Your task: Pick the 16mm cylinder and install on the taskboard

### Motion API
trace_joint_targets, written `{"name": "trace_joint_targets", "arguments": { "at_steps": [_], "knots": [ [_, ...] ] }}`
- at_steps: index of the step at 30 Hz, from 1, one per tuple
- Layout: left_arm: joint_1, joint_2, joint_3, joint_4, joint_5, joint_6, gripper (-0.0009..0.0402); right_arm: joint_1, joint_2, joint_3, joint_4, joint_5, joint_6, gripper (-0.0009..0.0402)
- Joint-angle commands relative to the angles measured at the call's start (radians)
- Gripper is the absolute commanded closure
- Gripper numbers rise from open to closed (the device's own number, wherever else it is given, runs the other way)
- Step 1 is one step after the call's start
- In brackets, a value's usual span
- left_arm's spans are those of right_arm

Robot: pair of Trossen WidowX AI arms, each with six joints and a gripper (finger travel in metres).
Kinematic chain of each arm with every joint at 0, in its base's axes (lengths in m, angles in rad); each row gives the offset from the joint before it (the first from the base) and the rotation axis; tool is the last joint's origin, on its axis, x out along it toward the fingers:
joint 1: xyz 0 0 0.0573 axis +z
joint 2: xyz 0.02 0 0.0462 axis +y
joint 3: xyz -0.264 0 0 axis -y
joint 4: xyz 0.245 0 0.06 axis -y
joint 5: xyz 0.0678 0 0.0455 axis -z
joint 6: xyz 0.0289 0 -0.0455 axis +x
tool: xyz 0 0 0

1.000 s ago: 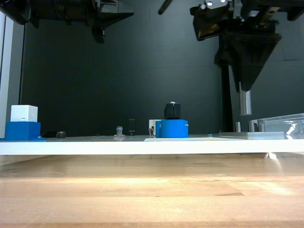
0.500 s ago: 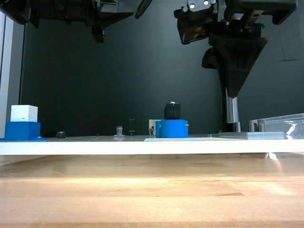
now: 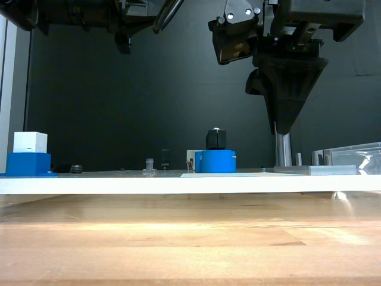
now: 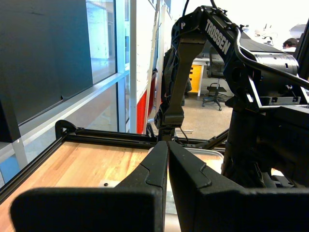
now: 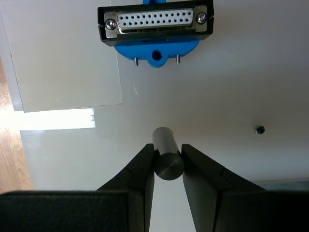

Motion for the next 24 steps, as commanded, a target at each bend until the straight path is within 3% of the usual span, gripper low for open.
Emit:
{"name": "trace_joint_targets", "arguments": {
  "at_steps": [1,24],
  "knots": [
    [0.0,0.0,0.0,0.0,0.0,0.0,0.0392,0.0,0.0,-0.008,0.001,0.0,0.0,0.0393],
    [0.0,0.0,0.0,0.0,0.0,0.0,0.0392,0.0,-0.001,-0.046,0.047,0.0,-0.006,0.0393]
  ]
}}
